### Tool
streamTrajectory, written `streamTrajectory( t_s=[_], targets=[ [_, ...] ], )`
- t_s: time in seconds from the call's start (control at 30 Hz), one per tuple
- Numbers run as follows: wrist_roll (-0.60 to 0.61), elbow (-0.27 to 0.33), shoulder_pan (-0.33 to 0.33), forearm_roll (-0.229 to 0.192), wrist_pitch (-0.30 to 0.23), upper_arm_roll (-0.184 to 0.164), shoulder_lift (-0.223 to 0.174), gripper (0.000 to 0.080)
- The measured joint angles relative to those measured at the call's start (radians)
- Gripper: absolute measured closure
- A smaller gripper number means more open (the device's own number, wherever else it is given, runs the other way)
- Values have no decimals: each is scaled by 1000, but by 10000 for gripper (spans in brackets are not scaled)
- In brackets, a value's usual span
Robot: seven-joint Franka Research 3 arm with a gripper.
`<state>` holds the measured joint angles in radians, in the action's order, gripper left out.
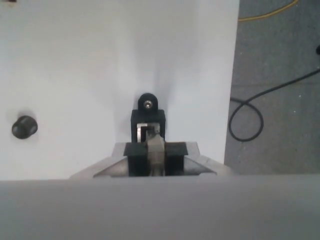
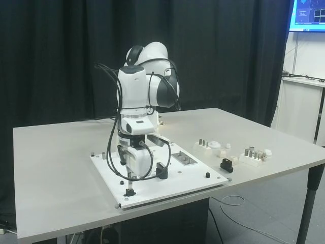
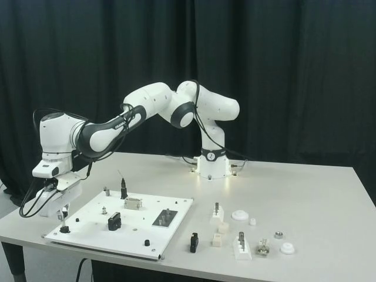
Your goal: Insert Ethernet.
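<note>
Claw (image 1: pixel 155 150) clamps Ethernet plug (image 1: pixel 156 146) above white board (image 3: pixel 147 226) (grey table (image 3: pixel 317 205), black curtains (image 3: pixel 294 70))

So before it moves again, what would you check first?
1. Claw shut on the plug: ok.
2. Plug lined up with the black socket block: ok, judging by the wrist view.
3. Plug pushed fully home: cannot tell.
4. Black knob well apart from the claw: ok.
5. White board lying flat on the grey table: ok.
</note>
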<state>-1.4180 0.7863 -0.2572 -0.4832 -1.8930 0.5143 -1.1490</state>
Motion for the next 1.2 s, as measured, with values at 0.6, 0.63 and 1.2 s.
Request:
streamTrajectory(
  t_s=[0.6, 0.63, 1.2],
  targets=[
    [0, 0, -1, -2, 0, 0, -4, 739],
    [-1, 0, -1, -2, 0, 0, -4, 739],
    [-20, 0, -4, -10, -2, 0, -11, 739]
  ],
)
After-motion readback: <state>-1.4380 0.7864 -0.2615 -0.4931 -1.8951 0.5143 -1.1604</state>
